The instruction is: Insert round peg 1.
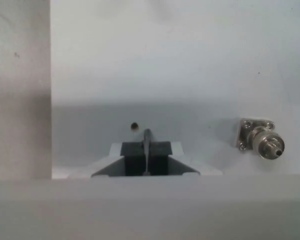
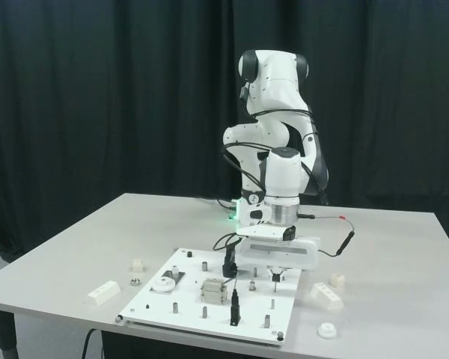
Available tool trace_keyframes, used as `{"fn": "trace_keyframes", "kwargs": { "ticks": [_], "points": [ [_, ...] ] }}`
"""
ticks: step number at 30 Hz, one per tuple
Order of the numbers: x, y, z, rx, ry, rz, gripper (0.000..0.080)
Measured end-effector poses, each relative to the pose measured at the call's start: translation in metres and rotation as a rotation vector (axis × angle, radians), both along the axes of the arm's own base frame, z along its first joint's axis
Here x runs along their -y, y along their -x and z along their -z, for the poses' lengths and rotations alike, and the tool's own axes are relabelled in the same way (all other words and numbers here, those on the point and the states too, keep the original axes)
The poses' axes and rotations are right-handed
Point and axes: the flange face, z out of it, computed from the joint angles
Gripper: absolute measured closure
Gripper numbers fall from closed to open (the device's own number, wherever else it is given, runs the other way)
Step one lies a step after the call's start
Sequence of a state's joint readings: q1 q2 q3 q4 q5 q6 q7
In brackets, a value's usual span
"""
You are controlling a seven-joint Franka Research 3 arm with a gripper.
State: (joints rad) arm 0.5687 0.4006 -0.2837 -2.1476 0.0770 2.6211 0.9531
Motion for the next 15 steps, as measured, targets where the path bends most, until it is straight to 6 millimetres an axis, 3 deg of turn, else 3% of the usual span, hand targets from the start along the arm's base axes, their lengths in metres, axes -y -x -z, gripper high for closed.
{"fn": "trace_keyframes", "kwargs": {
  "ticks": [15],
  "points": [
    [-0.0024, 0.0003, -0.0002, 0.004, -0.003, -0.004, 0.0787]
  ]
}}
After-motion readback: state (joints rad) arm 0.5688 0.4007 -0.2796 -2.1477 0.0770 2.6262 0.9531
